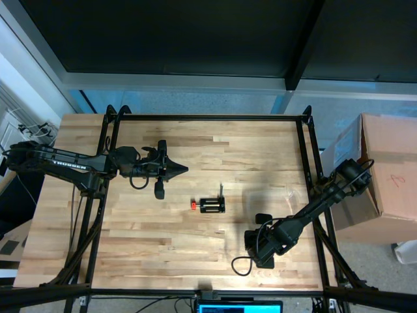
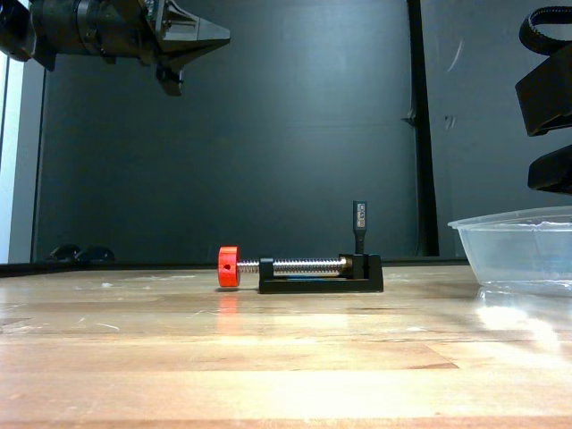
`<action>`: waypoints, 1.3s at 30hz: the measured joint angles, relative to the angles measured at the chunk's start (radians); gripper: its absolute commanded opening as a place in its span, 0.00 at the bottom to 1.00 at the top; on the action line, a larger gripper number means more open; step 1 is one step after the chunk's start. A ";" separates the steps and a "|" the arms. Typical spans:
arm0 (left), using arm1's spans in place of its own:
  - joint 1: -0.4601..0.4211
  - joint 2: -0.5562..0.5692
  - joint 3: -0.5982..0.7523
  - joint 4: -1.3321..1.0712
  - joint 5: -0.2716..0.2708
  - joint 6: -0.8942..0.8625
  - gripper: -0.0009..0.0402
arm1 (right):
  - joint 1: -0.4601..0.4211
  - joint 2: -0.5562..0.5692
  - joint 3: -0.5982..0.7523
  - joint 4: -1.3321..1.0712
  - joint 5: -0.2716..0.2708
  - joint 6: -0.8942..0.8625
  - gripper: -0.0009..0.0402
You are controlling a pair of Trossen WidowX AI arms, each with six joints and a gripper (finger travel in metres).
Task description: Remove the USB-C connector from the USB-C receptacle and place in the container
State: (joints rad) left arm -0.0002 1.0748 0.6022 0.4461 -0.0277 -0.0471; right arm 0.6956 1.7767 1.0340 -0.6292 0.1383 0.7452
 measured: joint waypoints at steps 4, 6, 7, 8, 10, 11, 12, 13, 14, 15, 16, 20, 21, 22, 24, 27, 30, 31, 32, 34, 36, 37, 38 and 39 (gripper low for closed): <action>0.000 0.000 0.000 0.000 0.000 0.000 0.02 | 0.000 0.000 0.000 0.002 0.000 0.000 0.04; 0.000 0.000 0.000 0.000 0.000 0.000 0.02 | 0.000 0.000 0.000 0.002 -0.003 0.005 0.03; 0.000 0.000 0.000 0.000 0.000 0.000 0.02 | 0.000 0.000 0.000 0.002 -0.004 0.008 0.02; 0.000 0.000 0.000 0.000 0.000 0.000 0.02 | 0.000 0.000 0.000 0.002 -0.006 0.008 0.02; 0.000 0.000 0.000 0.000 0.000 0.000 0.02 | 0.000 -0.003 0.002 0.002 -0.019 0.008 0.03; 0.000 0.000 0.000 0.000 0.000 0.000 0.02 | 0.000 -0.007 0.005 0.000 -0.028 0.008 0.02; 0.000 0.000 0.000 0.000 0.000 0.000 0.02 | 0.000 -0.013 0.008 -0.005 -0.031 0.008 0.02; 0.000 0.000 0.000 0.000 0.000 0.000 0.02 | 0.000 -0.020 0.014 -0.014 -0.032 0.008 0.02; 0.000 0.000 0.000 0.000 0.000 0.000 0.02 | 0.000 -0.031 0.021 -0.025 -0.034 0.008 0.02; 0.000 0.000 0.000 0.000 0.000 0.000 0.02 | 0.000 -0.040 0.028 -0.038 -0.034 0.008 0.02; 0.000 0.000 0.000 0.000 0.000 0.000 0.02 | 0.000 -0.051 0.035 -0.055 -0.034 0.008 0.02; 0.000 0.000 0.000 0.000 0.000 0.000 0.02 | -0.004 -0.099 0.084 -0.155 -0.034 0.007 0.02; 0.000 0.000 0.000 0.000 0.000 0.000 0.02 | -0.006 -0.113 0.097 -0.180 -0.034 0.005 0.02; 0.000 0.000 0.000 0.000 0.000 0.000 0.02 | -0.007 -0.128 0.110 -0.202 -0.034 0.005 0.02; 0.000 0.000 0.000 0.000 0.000 0.000 0.02 | -0.007 -0.155 0.137 -0.242 -0.034 0.004 0.02; 0.000 0.000 0.000 0.000 0.000 0.000 0.02 | -0.008 -0.182 0.177 -0.299 -0.034 0.005 0.02; 0.000 0.000 0.000 0.000 0.000 0.000 0.02 | -0.007 -0.198 0.188 -0.324 -0.035 0.005 0.02; 0.000 0.000 0.000 0.000 0.000 0.000 0.02 | -0.007 -0.201 0.187 -0.327 -0.035 0.005 0.02; 0.000 0.000 0.000 0.000 0.000 0.000 0.02 | -0.008 -0.204 0.186 -0.326 -0.035 0.004 0.02; 0.000 0.000 0.000 0.000 0.000 0.000 0.02 | -0.011 -0.210 0.183 -0.335 -0.037 -0.016 0.02; 0.000 0.000 0.000 0.000 0.000 0.000 0.02 | -0.022 -0.219 0.178 -0.352 -0.037 -0.051 0.02; 0.000 0.000 0.000 0.000 0.000 0.000 0.02 | -0.031 -0.225 0.176 -0.364 -0.038 -0.068 0.02; 0.000 0.000 0.000 0.000 0.000 0.000 0.02 | -0.041 -0.233 0.172 -0.373 -0.038 -0.084 0.02; 0.000 0.000 0.000 0.000 0.000 0.000 0.02 | -0.053 -0.242 0.167 -0.385 -0.037 -0.098 0.02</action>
State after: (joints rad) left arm -0.0002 1.0748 0.6018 0.4465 -0.0273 -0.0475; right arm 0.6426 1.5345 1.2015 -1.0142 0.1017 0.6472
